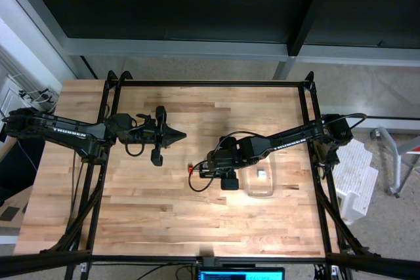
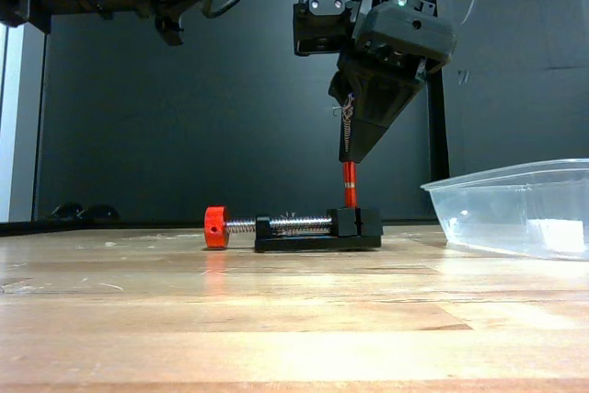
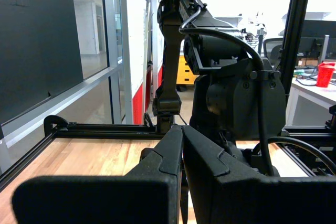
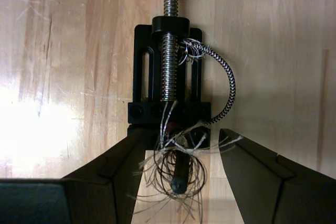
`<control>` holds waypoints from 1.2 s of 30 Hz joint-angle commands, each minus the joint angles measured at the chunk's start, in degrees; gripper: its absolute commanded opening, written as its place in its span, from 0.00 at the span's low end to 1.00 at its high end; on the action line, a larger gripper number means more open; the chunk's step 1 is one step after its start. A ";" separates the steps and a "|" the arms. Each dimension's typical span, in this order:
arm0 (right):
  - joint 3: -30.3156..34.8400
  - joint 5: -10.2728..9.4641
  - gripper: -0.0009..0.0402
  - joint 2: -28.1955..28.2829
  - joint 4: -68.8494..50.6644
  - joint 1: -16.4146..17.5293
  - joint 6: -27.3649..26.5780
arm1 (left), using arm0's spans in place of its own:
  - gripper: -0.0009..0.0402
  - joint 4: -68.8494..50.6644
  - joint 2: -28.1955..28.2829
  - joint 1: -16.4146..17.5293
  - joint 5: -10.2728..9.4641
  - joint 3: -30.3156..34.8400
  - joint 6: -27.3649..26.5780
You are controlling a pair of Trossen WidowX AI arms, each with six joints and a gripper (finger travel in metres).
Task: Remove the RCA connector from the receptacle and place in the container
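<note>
Hanging nose-down over the middle of the bench [image 1: 131, 214]: the right claw [image 2: 354, 156], spread open. Seen along that claw, two black fingers [image 4: 105, 182] set well apart, one on each side of the RCA connector [image 2: 349, 183], touching neither the plug nor the loose wire strands [image 4: 157, 182] fraying from its end. Standing upright in the receptacle [image 2: 317, 227], that thin red plug, at the end away from the orange-red knob [image 2: 215, 226]; not yet lifted out. From the low view, claw tip right at the top of the plug (touching or just clear: cannot tell).

Lying flat on the wood, the receptacle: a black block, a silver threaded screw [image 4: 169, 61] along its middle, the knob turned toward the left arm's side. Looped beside the block, a black-and-white braided wire [image 4: 229, 85], frayed at the screw end.

Near the receptacle on the right arm's side, apart from it: the container [image 2: 515, 186], clear plastic, resting on the bench, with a small whitish square piece [image 2: 559, 235] inside.

Held above the left half of the bench, well apart from receptacle and container, pointing toward the centre: the left claw [image 1: 178, 136], closed, fingers pressed together, gripping no object.
</note>
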 commanded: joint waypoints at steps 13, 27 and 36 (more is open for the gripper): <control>-2.54 -1.42 0.44 -0.04 4.04 0.00 0.07 | 0.02 0.00 0.02 0.02 0.00 0.02 0.00; -3.13 -1.40 0.23 -0.04 4.46 -0.02 0.04 | 0.02 0.00 0.02 0.02 0.00 0.02 0.00; -3.13 -1.38 0.11 -0.04 4.63 -0.02 0.07 | 0.02 0.00 0.02 0.02 0.00 0.02 0.00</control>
